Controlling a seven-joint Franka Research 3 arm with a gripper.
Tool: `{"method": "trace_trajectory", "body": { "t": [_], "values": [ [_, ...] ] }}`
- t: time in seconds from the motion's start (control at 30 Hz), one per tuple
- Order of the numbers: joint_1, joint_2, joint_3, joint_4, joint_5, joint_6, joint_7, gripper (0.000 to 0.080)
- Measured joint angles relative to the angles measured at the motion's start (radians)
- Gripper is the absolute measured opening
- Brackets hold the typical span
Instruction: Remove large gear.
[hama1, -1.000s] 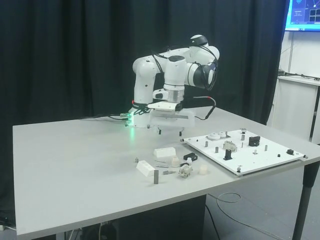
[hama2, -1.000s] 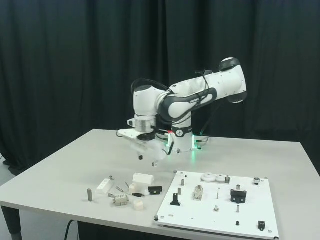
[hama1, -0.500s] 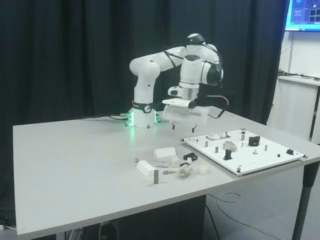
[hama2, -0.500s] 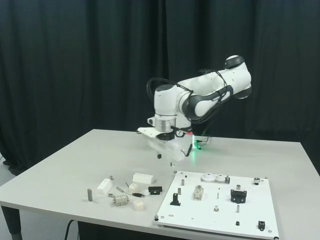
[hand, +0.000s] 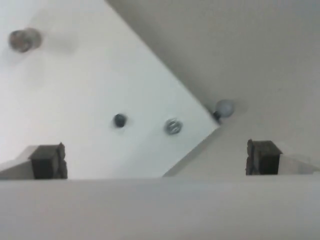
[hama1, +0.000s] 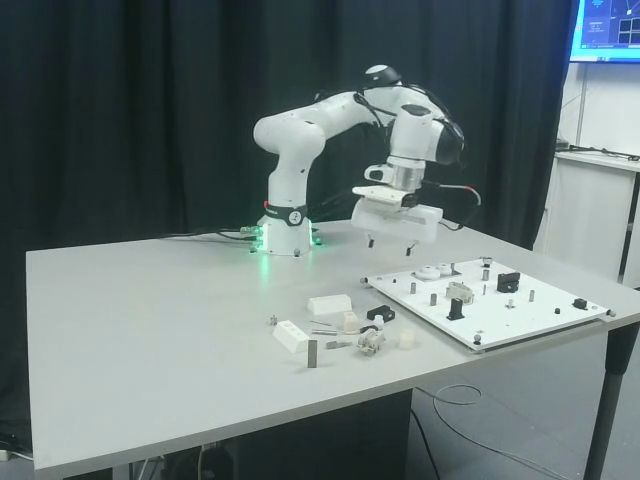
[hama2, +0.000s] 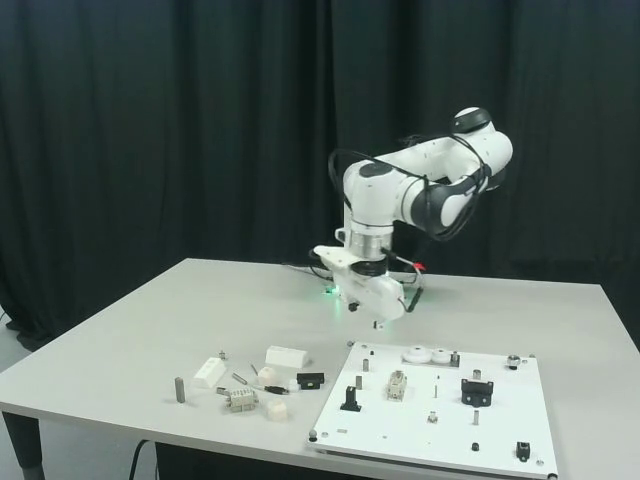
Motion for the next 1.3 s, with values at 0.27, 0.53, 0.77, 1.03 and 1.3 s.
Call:
{"method": "trace_trajectory", "body": {
  "t": [0.27,0.53,0.77,1.03,1.3],
  "values": [
    [0.069,-0.001,-0.001,0.007,0.0,0.039,0.206,0.08],
    [0.095,-0.01,0.008,0.032,0.02,0.066,0.382,0.08],
    [0.096,-0.014,0.03,0.056,0.056,0.092,0.45,0.08],
    [0.087,-0.014,0.061,0.069,0.103,0.101,0.554,0.08],
    [0.078,-0.017,0.096,0.079,0.14,0.101,0.588,0.08]
  ]
}}
